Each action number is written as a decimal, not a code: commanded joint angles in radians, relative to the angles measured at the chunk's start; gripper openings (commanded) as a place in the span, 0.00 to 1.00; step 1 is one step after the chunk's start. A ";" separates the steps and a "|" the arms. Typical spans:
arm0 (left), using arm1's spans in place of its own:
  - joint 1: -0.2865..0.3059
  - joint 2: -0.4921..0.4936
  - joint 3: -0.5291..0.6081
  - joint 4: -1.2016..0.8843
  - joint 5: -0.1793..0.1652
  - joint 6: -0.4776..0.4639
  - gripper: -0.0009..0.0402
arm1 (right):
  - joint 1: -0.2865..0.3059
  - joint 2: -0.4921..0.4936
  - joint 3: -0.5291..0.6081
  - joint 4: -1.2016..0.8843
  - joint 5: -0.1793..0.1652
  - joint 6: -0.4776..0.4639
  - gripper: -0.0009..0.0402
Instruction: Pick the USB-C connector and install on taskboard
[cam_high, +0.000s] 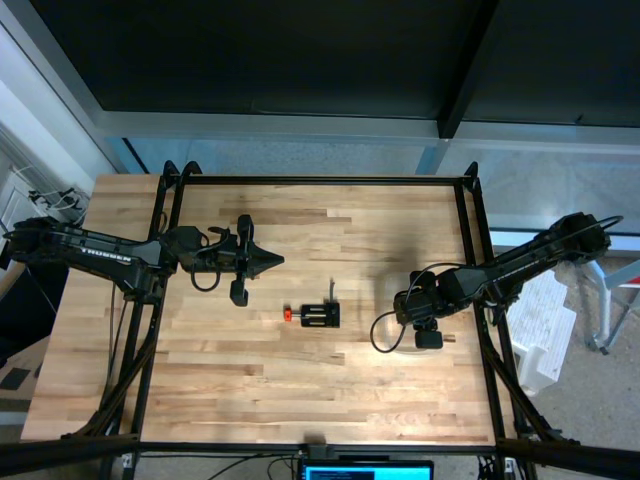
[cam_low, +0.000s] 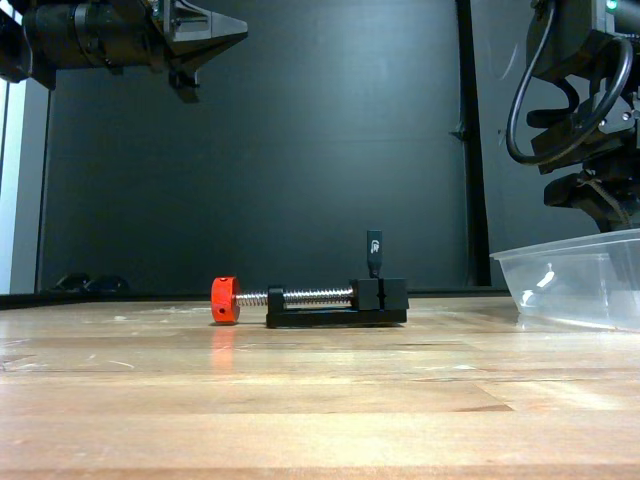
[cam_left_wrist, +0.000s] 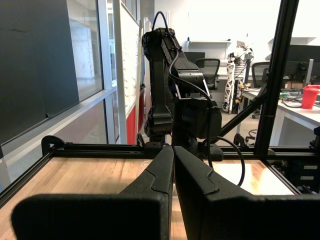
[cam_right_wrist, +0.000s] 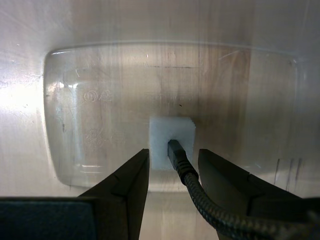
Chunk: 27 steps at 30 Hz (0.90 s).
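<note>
Closing now risks pinching the braided cable (cam_right_wrist: 200, 200) rather than the USB-C connector (cam_right_wrist: 171, 131). The cable's black plug is lying across that whitish piece, between the 2 spread fingers of the right gripper (cam_right_wrist: 173, 153), which is hovering over the clear plastic tray (cam_right_wrist: 65, 100). A skewed grasp could make seating it on the taskboard (cam_high: 318, 315), well apart at table centre, fail. The tray is holding only the connector and plug end. The left gripper (cam_high: 268, 260) is hanging high at left, fingers pressed together on nothing.
</note>
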 joint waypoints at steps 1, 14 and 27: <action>0.000 0.000 0.000 0.000 0.000 0.000 0.02 | 0.000 0.000 0.001 0.000 0.001 0.000 0.30; 0.000 0.000 0.000 0.000 0.000 0.000 0.02 | 0.002 -0.010 0.001 0.005 0.004 0.010 0.19; 0.000 0.000 0.000 0.000 0.000 0.000 0.02 | 0.002 -0.012 0.001 -0.001 0.003 0.009 0.02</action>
